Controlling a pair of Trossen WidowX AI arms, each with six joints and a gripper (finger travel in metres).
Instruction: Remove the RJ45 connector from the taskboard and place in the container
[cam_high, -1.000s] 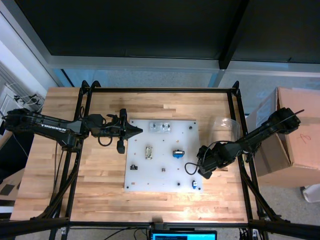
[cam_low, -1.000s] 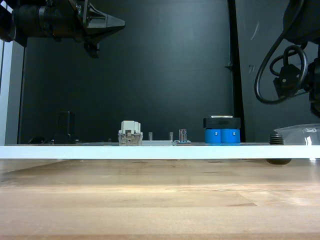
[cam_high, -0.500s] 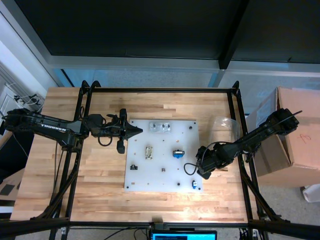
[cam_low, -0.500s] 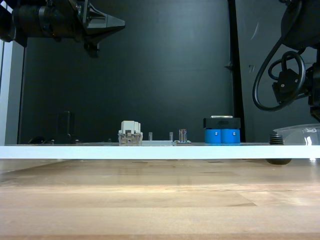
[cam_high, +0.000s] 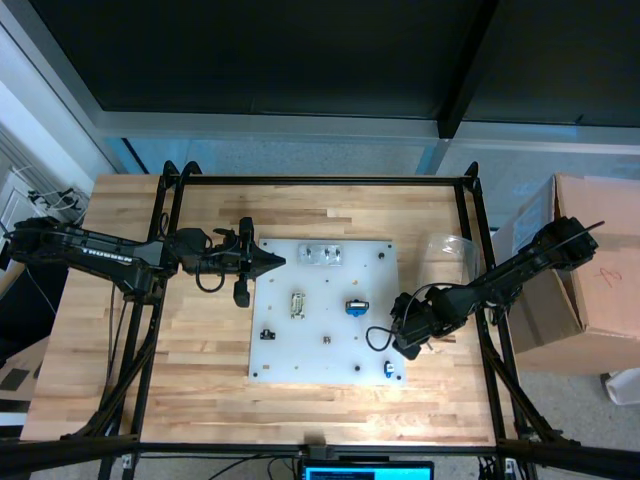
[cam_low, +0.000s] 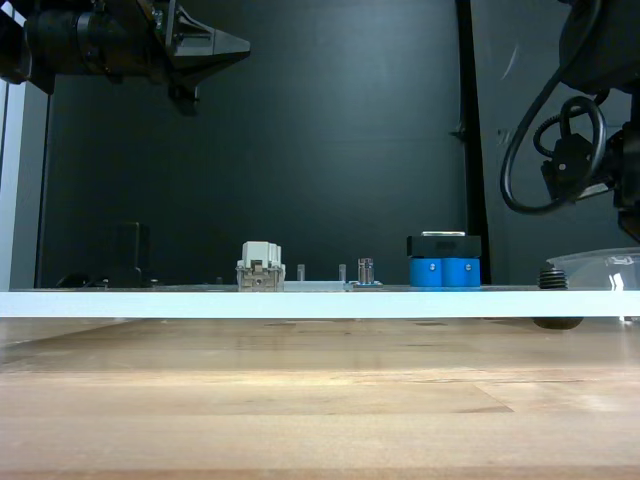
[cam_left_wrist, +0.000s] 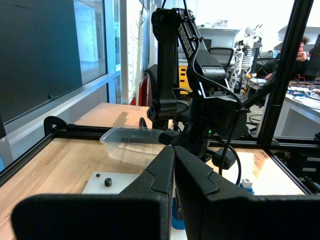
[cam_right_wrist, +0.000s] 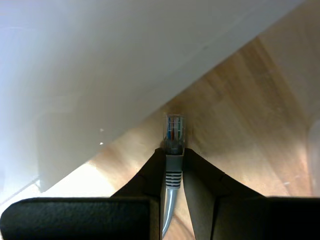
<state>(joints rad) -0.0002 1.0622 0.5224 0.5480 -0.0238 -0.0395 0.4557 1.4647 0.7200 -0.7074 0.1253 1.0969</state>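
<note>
Two tools are seen. The RJ45 connector (cam_right_wrist: 174, 131) is held tight in the right tool (cam_right_wrist: 173, 152), out of its seat and up by the right edge of the taskboard (cam_high: 320, 330). The pulling-out step looks done. Next it should be carried to the container (cam_high: 452, 252) and let go. The left tool (cam_left_wrist: 173, 150) is pinched shut on nothing, high over the board's left edge. Since a second ago, the right tool has been moved a little left.
</note>
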